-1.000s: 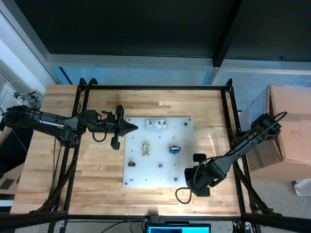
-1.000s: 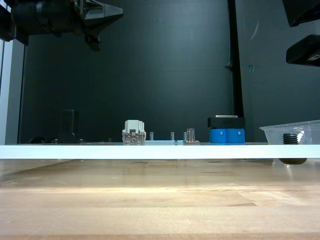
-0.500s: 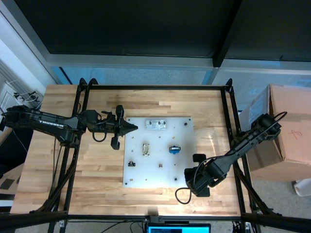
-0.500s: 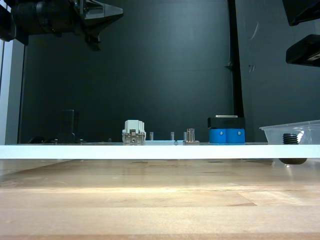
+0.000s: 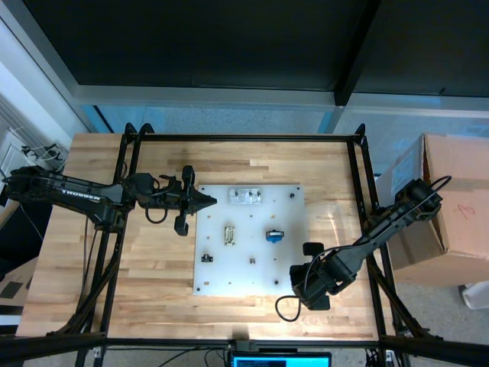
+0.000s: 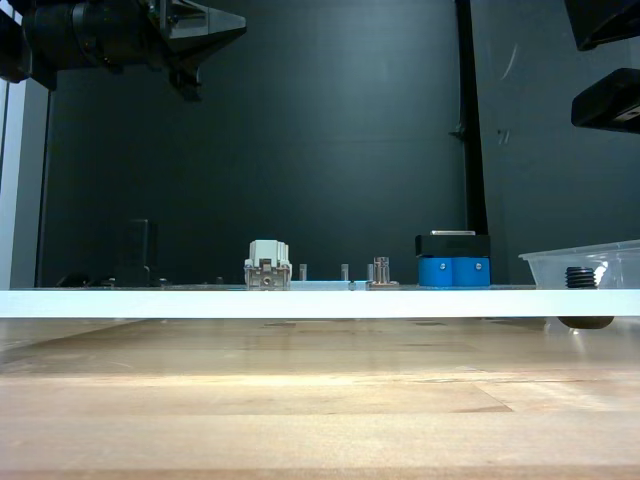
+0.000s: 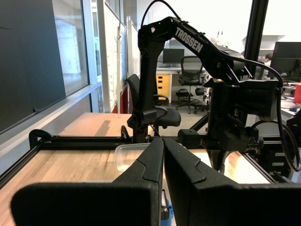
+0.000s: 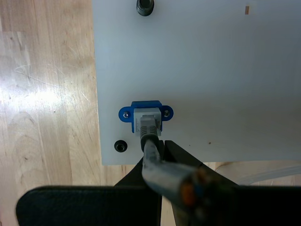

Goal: Remove the RJ45 connector from the taskboard and place in the container

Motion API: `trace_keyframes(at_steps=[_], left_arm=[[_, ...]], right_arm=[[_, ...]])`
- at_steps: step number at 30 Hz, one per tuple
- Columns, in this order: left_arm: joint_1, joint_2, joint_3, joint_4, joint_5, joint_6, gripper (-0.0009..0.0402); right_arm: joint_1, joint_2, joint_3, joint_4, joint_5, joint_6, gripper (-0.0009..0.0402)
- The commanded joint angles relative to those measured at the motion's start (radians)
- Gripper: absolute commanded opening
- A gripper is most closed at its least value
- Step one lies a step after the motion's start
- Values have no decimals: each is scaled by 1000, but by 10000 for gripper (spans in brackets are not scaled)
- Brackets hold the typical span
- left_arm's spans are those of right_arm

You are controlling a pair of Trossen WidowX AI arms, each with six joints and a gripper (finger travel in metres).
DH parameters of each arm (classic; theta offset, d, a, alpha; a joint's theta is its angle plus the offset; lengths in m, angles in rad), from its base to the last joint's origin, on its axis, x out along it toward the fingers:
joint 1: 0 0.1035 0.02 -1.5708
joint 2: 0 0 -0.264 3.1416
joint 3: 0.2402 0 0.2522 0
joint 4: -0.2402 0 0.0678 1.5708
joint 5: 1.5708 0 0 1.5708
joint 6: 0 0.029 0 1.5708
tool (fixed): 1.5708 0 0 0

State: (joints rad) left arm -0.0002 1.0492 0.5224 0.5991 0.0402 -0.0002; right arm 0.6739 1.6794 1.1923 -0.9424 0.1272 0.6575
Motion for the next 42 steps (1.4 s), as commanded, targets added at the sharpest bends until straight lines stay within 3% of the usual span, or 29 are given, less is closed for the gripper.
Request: trace_keyframes(at_steps=[1, 18, 21, 34, 42], left_arm=[[0, 0, 0, 0, 0, 0, 0], [0, 0, 0, 0, 0, 0, 0], [0, 0, 0, 0, 0, 0, 0], [0, 0, 0, 0, 0, 0, 0], [0, 0, 0, 0, 0, 0, 0]], right_arm=[[0, 0, 1, 1, 0, 1, 0], [0, -5, 1, 43, 3, 63, 5], [0, -5, 1, 43, 3, 72, 33], [0, -4, 5, 51, 4, 96, 223], [0, -5, 6, 51, 0, 101, 250]])
